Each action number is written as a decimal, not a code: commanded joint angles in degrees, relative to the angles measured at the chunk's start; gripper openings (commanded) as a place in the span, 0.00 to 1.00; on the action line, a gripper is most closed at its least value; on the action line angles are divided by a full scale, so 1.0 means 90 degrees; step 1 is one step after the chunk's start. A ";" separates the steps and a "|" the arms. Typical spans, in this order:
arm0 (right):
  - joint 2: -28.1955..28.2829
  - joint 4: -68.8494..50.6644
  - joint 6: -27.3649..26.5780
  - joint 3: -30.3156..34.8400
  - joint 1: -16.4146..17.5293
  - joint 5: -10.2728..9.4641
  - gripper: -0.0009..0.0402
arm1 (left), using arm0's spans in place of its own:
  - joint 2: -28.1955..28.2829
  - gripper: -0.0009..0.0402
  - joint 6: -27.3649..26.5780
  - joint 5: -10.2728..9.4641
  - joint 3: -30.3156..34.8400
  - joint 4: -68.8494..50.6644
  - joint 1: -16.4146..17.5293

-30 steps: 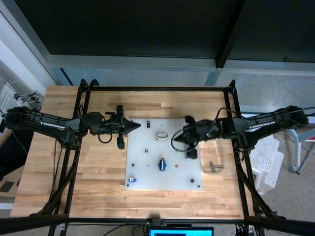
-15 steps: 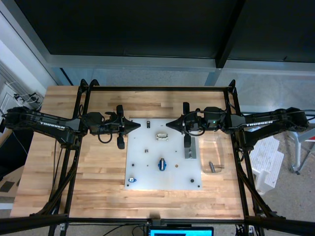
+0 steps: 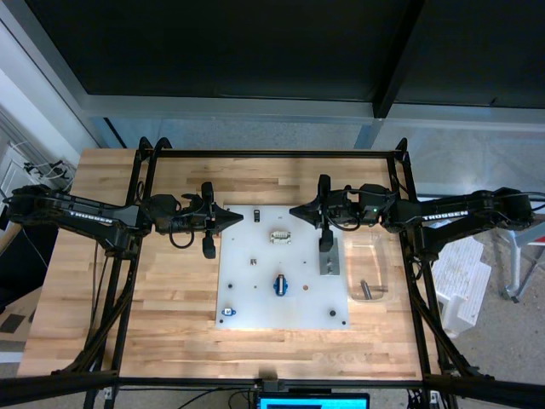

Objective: Remove the 16mm cylinder and place in the container

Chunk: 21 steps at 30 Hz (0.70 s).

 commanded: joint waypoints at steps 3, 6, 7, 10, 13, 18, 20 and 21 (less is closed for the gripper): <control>0.0000 0.0165 0.0158 -0.0204 0.0002 0.0002 0.02 | 0.0002 0.02 0.0002 0.0000 0.0000 0.0000 0.0000; 0.0000 0.0197 0.0160 -0.0192 0.0005 0.0000 0.02 | 0.0002 0.02 0.0002 0.0002 0.0000 0.0000 0.0000; -0.0002 0.0199 0.0163 -0.0177 0.0005 0.0000 0.02 | 0.0002 0.02 0.0002 0.0002 0.0000 0.0000 0.0002; -0.0002 0.0194 0.0194 -0.0170 0.0007 -0.0019 0.02 | 0.0002 0.02 0.0002 0.0002 0.0000 0.0000 0.0000; -0.0002 0.0185 0.0199 -0.0170 0.0010 -0.0019 0.02 | 0.0002 0.02 0.0002 0.0002 0.0000 0.0000 0.0000; -0.0002 0.0189 0.0189 -0.0170 0.0019 -0.0012 0.02 | 0.0002 0.02 0.0002 0.0002 0.0000 0.0000 0.0000; -0.0002 0.0189 0.0143 -0.0170 0.0019 -0.0002 0.02 | 0.0002 0.02 0.0002 0.0002 0.0000 0.0000 0.0002; -0.0002 0.0189 0.0136 -0.0170 0.0019 0.0002 0.02 | 0.0002 0.02 0.0002 0.0002 0.0000 0.0000 0.0000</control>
